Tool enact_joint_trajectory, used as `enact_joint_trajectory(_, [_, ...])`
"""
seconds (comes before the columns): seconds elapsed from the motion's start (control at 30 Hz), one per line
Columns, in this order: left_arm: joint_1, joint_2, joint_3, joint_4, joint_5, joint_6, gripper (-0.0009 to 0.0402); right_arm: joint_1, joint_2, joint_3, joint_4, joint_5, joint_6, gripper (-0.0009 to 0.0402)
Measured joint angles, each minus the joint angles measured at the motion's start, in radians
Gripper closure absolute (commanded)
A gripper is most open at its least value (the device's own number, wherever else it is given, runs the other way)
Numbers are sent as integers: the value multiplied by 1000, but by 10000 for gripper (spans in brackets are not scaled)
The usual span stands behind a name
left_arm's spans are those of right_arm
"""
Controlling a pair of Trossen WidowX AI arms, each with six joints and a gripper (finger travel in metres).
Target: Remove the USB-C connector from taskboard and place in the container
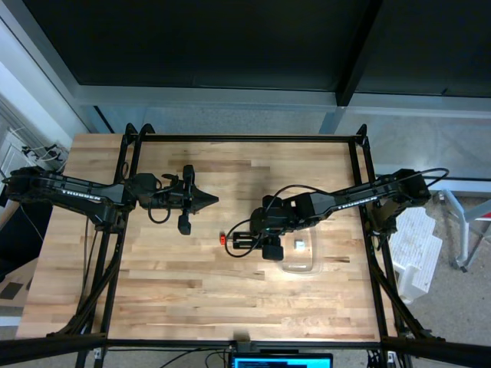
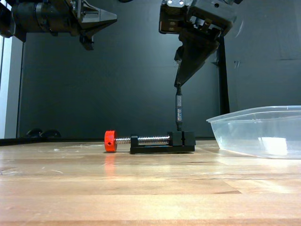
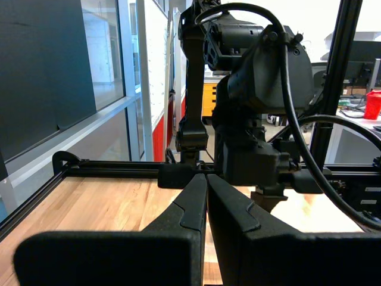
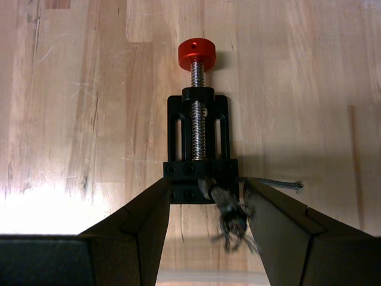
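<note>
**Right tool straddles the plug, fingers apart**

Over the taskboard we go: the right tool points straight down above the block end, away from the red-orange knob. The USB-C connector stands upright there, its foot at the fixture's top and its head right at the tool's tips. In the right wrist view the fingers are spread wide, one on either side of the plug. It leans close to one of them, but contact is impossible to call. The container sits on the table just beside the taskboard, on the right arm's side. Out left, the left tool hovers high above the table, fingers pressed together, well apart from it all.
</note>
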Motion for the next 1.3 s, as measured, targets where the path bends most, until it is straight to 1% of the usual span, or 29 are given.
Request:
enact_joint_trajectory(0.43, [0,0,0,0,0,0,393,0,63,3,12,0,1,229])
enact_joint_trajectory(1.3, [0,0,0,0,0,0,393,-8,64,3,-3,-1,-4,333])
